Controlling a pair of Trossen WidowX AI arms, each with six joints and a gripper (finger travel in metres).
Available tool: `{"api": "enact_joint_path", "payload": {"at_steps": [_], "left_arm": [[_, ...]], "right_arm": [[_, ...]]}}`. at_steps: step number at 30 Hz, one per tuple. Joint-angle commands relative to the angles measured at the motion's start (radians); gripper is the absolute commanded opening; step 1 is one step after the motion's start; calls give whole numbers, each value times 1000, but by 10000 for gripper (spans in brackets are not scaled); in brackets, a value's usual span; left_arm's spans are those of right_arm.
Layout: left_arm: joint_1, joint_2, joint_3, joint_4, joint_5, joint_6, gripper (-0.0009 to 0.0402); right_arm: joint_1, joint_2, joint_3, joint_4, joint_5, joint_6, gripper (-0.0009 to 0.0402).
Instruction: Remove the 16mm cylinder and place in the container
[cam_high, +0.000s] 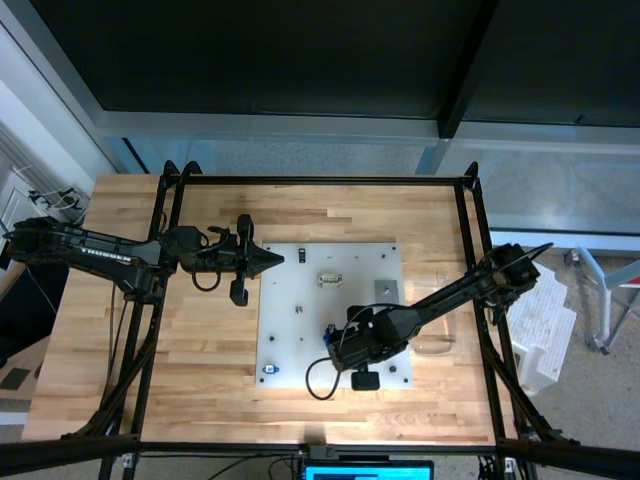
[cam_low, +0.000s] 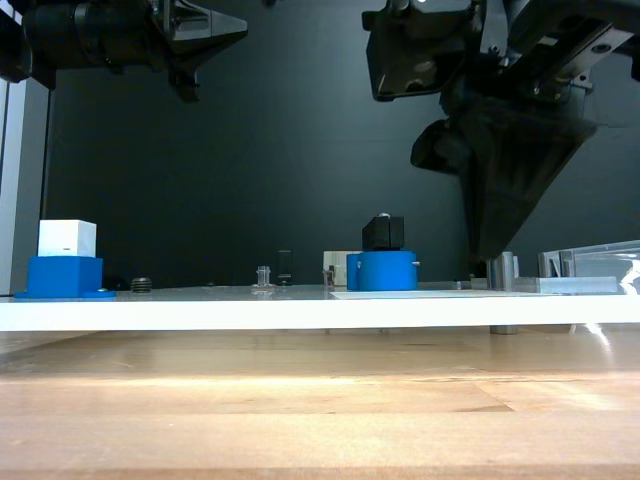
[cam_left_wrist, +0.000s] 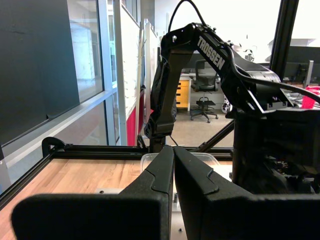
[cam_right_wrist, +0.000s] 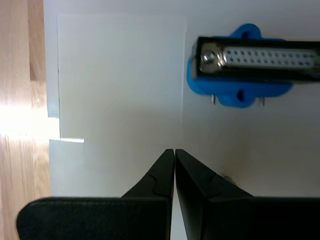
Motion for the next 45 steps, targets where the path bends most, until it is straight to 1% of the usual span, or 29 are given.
{"api": "enact_joint_path", "payload": {"at_steps": [1,7,12,18,28,32,35,42,45], "left_arm": [[0,0,0,0,0,0,0],[0,0,0,0,0,0,0],[0,0,0,0,0,0,0],[0,0,0,0,0,0,0],[0,0,0,0,0,0,0],[0,0,0,0,0,0,0],[0,0,0,0,0,0,0],[0,0,0,0,0,0,0],[0,0,0,0,0,0,0]], "right_arm": [[-6,-28,0,-33,0,-3,2],[-14,-88,-6,-91,0,-3,2],[-20,-141,-40,-101,0,-3,2],[-24,-177,-71,-113,1,-3,2],[-33,-185,-92,-101,1,-3,2],[-47,-181,-93,-96,1,33,6],[-57,-167,-91,-88,-1,42,34],[-58,-115,-85,-53,1,58,156],[-58,-96,-86,-39,0,59,198]]}}
